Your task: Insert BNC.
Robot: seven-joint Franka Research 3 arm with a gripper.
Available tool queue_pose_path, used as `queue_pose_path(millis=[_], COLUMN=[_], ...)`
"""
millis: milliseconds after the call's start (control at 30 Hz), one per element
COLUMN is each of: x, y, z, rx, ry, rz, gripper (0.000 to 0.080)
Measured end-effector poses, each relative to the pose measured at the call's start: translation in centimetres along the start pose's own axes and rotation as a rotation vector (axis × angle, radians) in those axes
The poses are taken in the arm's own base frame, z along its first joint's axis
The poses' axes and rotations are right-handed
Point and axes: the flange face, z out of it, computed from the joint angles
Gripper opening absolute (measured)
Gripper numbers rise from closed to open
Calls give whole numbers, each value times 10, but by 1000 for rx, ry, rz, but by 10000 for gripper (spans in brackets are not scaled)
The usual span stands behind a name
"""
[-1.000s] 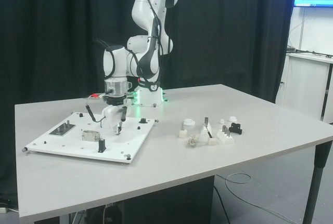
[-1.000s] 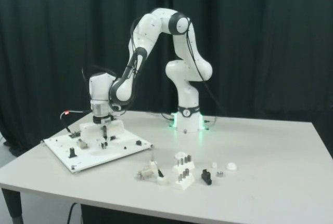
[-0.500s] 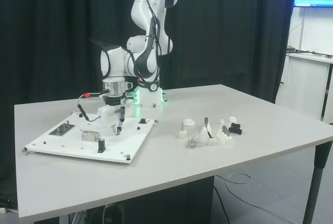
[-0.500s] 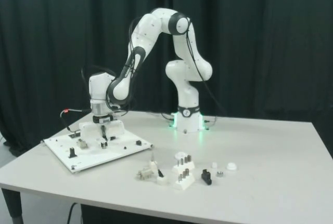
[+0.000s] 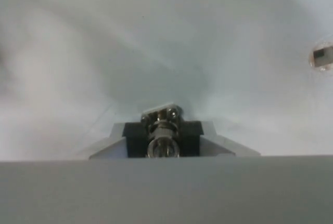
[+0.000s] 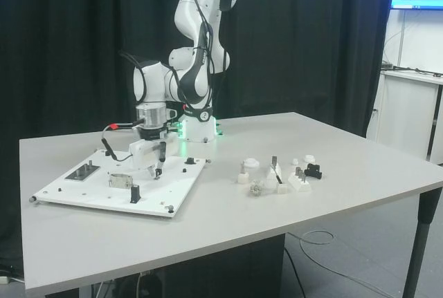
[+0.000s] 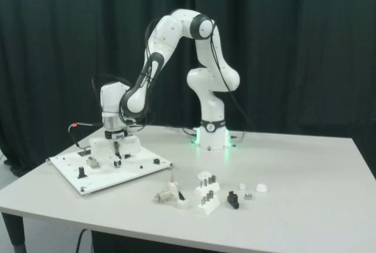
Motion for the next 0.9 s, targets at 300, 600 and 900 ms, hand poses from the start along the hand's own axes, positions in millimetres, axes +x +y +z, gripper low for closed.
queue_pose_path(millis=[300,600,900], x=[1,1,1], y=[0,0,1], z=[0,0,0], rx=[-1,-4,3], ry=[-3,-9,-7], rz=[27,56,60], gripper=[120,120,120])
